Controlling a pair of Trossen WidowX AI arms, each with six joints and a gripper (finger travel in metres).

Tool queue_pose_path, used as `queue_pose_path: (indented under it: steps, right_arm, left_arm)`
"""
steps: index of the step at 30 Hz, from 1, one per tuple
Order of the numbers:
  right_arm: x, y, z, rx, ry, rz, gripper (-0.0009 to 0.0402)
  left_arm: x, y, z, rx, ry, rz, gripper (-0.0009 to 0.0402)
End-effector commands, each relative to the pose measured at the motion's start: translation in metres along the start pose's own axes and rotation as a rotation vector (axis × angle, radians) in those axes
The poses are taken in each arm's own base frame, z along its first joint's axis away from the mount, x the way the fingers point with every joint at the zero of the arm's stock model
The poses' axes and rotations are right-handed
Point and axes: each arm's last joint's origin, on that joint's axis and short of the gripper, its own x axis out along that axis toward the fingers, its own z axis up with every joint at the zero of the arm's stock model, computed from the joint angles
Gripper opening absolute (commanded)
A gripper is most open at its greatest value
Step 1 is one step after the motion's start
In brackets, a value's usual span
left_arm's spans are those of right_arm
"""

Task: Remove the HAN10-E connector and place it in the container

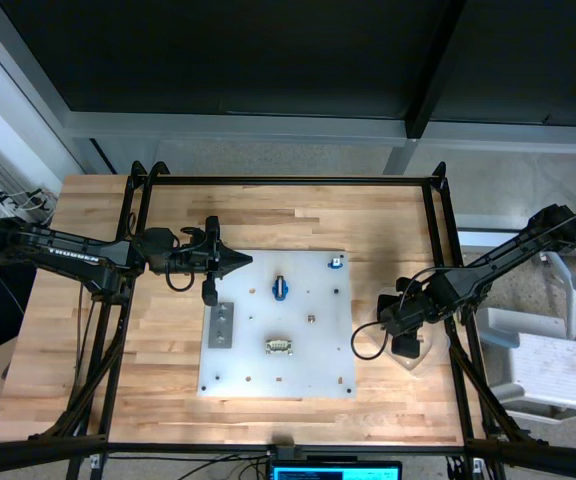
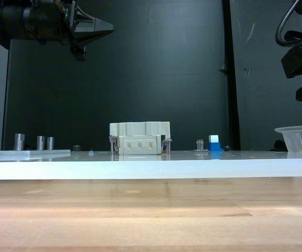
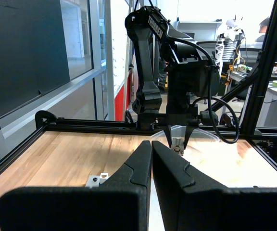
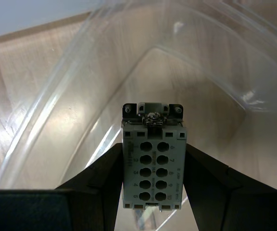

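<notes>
Right gripper (image 1: pixel 405 346) first, at centre right of the high view just off the board's edge: its two dark fingers (image 4: pixel 102 175) are clamped on the HAN10-E connector (image 4: pixel 153 161), pinching it across the long flat sides with the ten-hole face turned to the wrist camera. It hangs over the hollow of the container (image 4: pixel 234 91). The clear wall curves round behind it, though I cannot tell how far the plug is above the floor. In the low view the arm's dark bulk sits well above the dish's rim at the far right edge. This looks like a light, stiff moulded block, rigid enough to take a firm squeeze. The smooth plastic flanks could be slick, so those broad sides seem the right hold, well away from the metal screw tab at its far end and the pin holes. It should not be fragile, so a short release ought to do it no harm. The thin dish, though, looks light enough to skid if nudged. Further out, the white board (image 1: pixel 308 300) fills the centre of the high view, with a beige housing (image 1: pixel 280 346) seated low on it, a blue upright piece (image 1: pixel 280 288) above that, and the grey metal block (image 1: pixel 220 326) to the left. The left gripper (image 1: pixel 240 260) hovers over the board's upper left corner, fingers pressed together and holding nothing.
</notes>
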Motion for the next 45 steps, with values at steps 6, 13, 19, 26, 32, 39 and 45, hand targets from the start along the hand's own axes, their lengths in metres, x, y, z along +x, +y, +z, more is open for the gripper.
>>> queue_pose_path:
  steps: [6,13,19,26,32,39,45]
  right_arm:
    - [0.0,0.001,0.001,0.018,-0.008,0.007,0.0234]
    - [-0.001,0.002,0.001,0.032,-0.007,0.011,0.0277]
    - [-0.01,0.004,0.005,0.03,-0.01,0.013,0.0269]
    - [-0.035,0.009,0.012,0.028,-0.008,0.008,0.0254]
    - [-0.049,0.009,0.012,0.023,0.003,-0.001,0.0254]
    - [-0.051,0.009,0.012,0.031,0.0,0.004,0.0254]
    - [-0.051,0.01,0.012,0.035,0.0,0.004,0.0254]
  left_arm:
    - [0.0,0.0,0.0,0.0,-0.001,0.0,0.0]
    - [0.0,0.0,0.0,0.0,0.0,0.0,0.0]
    - [0.0,0.0,0.0,0.0,0.0,0.0,0.0]
    - [0.0,0.0,0.0,0.0,0.0,0.0,0.0]
    - [0.0,0.0,0.0,0.0,0.0,0.0,0.0]
    - [0.0,0.0,0.0,0.0,0.0,0.0,0.0]
    - [0.0,0.0,0.0,0.0,0.0,0.0,0.0]
